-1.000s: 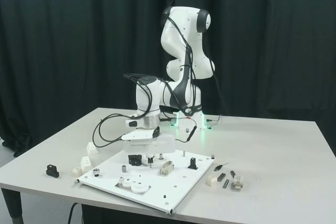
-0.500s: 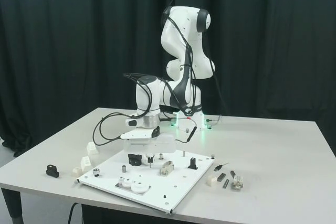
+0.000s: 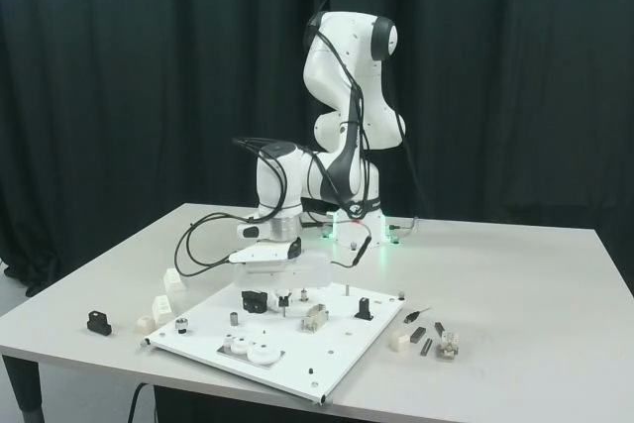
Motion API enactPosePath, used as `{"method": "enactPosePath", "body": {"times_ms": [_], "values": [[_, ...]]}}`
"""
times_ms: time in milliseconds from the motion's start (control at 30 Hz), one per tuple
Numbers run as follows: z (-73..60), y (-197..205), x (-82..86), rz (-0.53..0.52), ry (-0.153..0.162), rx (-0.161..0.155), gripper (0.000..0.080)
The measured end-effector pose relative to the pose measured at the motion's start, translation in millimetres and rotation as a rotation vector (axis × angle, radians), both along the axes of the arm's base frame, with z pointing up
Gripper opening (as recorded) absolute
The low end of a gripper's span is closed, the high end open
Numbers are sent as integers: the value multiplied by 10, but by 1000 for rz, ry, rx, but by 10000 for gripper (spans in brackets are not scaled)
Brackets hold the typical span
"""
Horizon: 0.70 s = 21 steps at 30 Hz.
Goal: Remove square peg 1.
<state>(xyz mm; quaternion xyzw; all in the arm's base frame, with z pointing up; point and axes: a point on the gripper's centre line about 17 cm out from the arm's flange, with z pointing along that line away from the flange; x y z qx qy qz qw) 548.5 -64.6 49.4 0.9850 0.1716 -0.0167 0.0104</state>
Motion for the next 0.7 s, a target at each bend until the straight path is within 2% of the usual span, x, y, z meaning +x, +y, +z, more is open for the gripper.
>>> {"method": "enactPosePath", "body": {"times_ms": [333, 700], "values": [[95, -7, 4, 16, -10, 4, 23], [406, -87, 27, 45, -25, -11, 23]]}}
